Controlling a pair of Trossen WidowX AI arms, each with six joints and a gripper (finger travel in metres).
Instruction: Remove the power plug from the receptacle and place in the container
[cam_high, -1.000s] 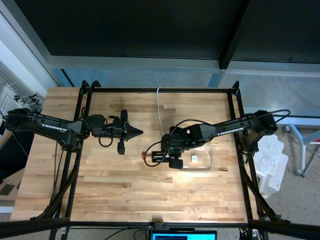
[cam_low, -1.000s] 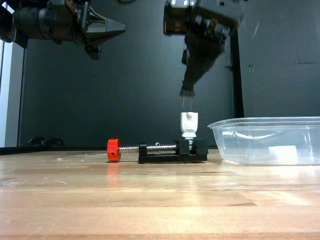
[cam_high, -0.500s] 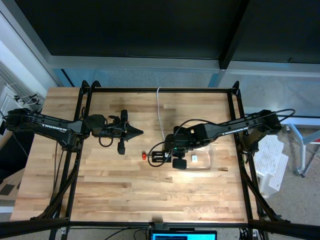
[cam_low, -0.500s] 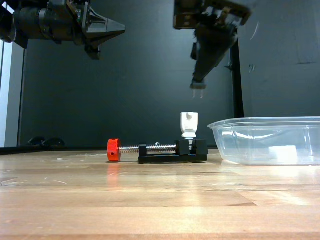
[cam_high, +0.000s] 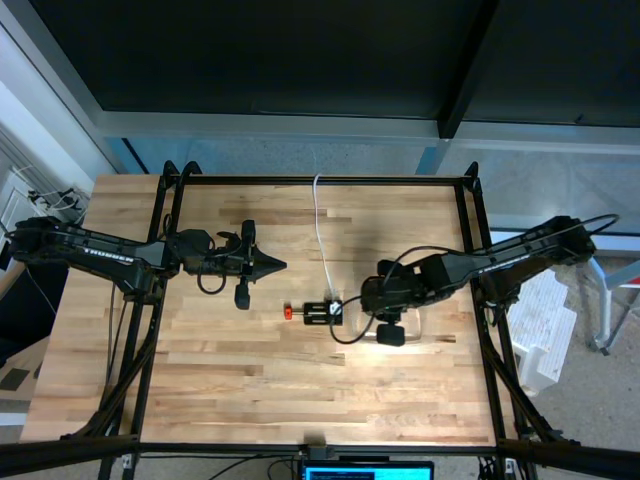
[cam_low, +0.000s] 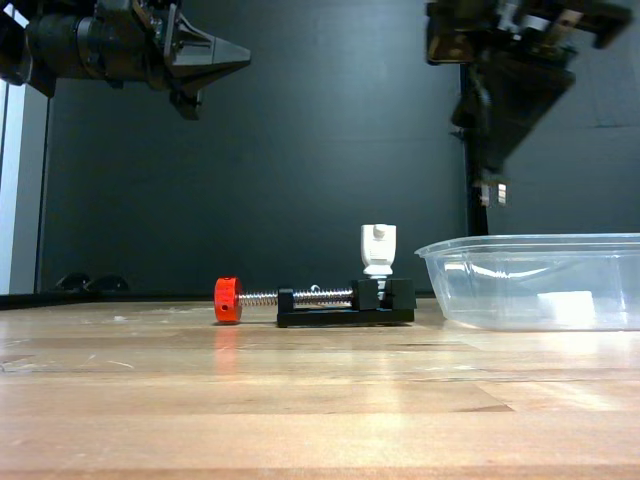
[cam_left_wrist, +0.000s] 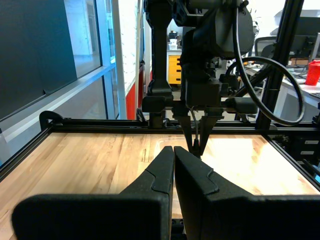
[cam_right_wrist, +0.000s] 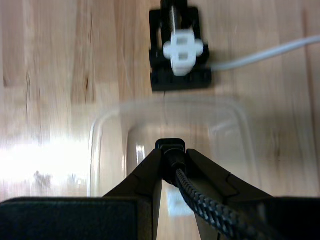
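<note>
Toward the table's right edge, the right gripper (cam_low: 489, 180) hangs above the shallow clear plastic container (cam_low: 520, 290), fingers pinched on the tiny black power plug (cam_right_wrist: 171, 146). Beside the container, the white-faced receptacle (cam_low: 378, 245) stands upright in a black clamp (cam_low: 397, 297). Farther back toward the left edge, the left gripper (cam_low: 238, 51) hovers, fingers closed, empty.

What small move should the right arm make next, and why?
Probably lower straight down: the right claw holds the power plug above the container, clear of the receptacle. The left claw hangs shut, off to the left.
</note>
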